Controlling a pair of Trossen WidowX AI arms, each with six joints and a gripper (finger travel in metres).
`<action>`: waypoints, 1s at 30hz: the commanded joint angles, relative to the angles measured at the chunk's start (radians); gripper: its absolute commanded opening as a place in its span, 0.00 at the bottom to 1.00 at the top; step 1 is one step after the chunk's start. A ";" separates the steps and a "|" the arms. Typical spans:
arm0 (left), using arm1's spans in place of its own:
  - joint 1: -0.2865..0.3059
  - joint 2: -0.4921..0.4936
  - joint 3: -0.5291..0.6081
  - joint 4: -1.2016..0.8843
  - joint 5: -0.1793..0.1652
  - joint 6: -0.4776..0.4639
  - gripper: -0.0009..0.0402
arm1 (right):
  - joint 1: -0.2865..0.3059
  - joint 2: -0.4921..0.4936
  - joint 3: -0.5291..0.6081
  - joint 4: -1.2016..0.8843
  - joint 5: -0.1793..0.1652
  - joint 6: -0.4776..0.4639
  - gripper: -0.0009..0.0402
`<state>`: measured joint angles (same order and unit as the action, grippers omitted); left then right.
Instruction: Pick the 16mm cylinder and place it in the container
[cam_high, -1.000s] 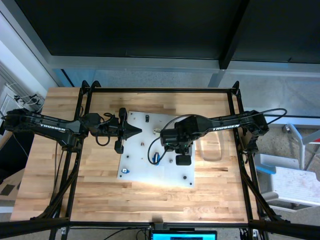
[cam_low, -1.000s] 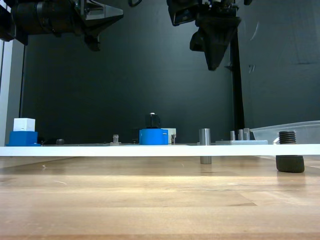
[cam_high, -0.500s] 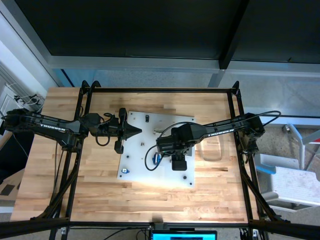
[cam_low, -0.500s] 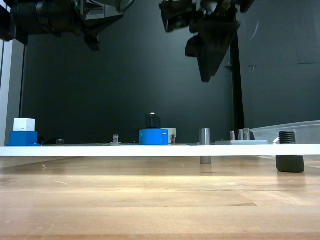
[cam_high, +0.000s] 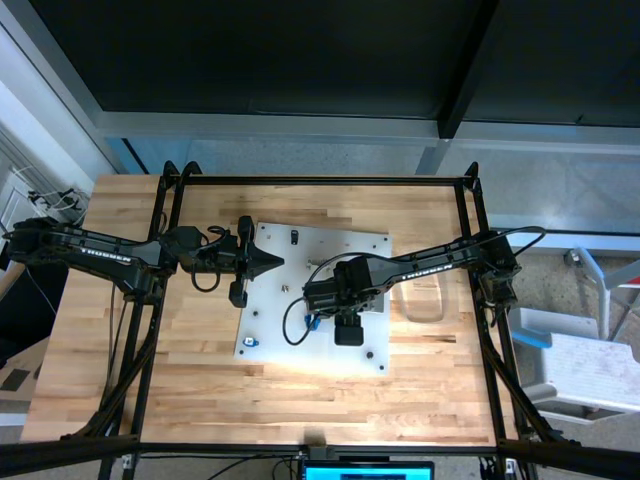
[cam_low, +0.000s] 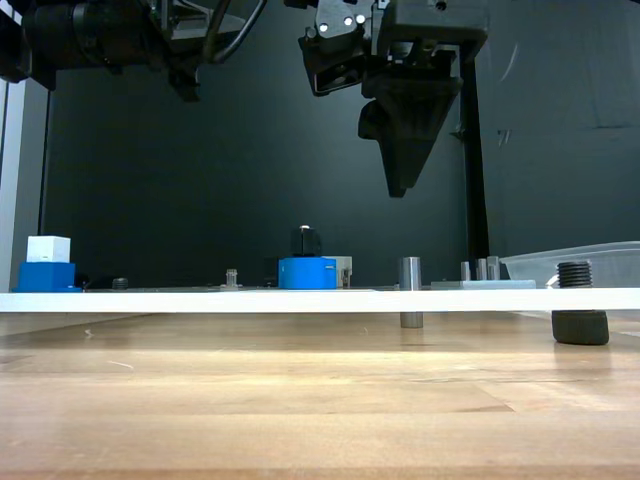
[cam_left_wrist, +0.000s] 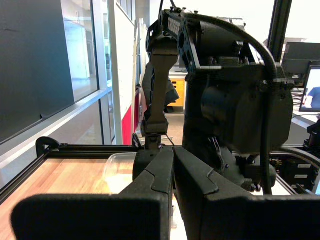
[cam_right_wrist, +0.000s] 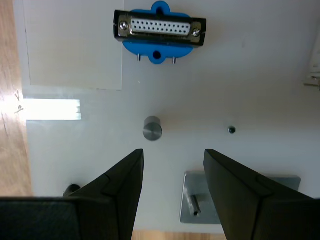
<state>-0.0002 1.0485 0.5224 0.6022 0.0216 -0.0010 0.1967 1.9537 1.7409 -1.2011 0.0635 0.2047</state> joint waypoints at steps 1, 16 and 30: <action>0.000 0.000 0.000 0.000 0.000 0.000 0.02 | 0.001 0.007 -0.014 0.025 -0.003 0.002 0.43; 0.000 0.000 0.000 0.000 0.000 0.000 0.02 | 0.009 0.039 -0.064 0.103 -0.005 0.022 0.43; 0.000 0.000 0.000 0.000 0.000 0.000 0.02 | 0.018 0.034 -0.157 0.206 -0.005 0.023 0.43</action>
<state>-0.0002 1.0485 0.5224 0.6018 0.0212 -0.0010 0.2134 1.9915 1.5925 -1.0027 0.0589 0.2287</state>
